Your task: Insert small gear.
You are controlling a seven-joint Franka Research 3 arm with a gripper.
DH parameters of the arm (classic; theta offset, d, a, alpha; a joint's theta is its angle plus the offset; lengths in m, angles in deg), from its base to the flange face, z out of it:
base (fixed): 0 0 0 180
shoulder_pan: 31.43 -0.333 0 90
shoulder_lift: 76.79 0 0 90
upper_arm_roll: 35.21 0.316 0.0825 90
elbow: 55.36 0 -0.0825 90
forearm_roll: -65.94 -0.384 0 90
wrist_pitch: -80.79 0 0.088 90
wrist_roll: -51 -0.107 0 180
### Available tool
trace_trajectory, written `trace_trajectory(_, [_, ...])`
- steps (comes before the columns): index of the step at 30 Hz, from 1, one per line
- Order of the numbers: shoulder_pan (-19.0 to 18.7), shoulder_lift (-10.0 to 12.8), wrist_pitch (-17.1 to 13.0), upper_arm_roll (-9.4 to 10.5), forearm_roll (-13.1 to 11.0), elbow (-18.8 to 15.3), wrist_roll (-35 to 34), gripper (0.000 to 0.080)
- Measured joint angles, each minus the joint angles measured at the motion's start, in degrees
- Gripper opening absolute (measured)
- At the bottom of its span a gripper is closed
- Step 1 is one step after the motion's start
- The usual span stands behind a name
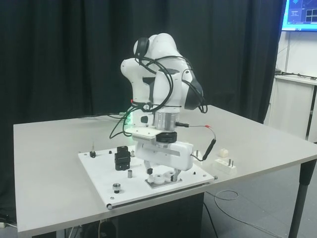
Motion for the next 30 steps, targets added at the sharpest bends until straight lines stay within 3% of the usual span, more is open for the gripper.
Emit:
trace_trajectory(10, [0.06,1.02,-1.48,-0.02,0.02,0.05,-0.08,0.0800])
trace_trajectory(30, [0.02,1.17,-1.52,-0.04,0.10,0.06,-0.07,0.0800])
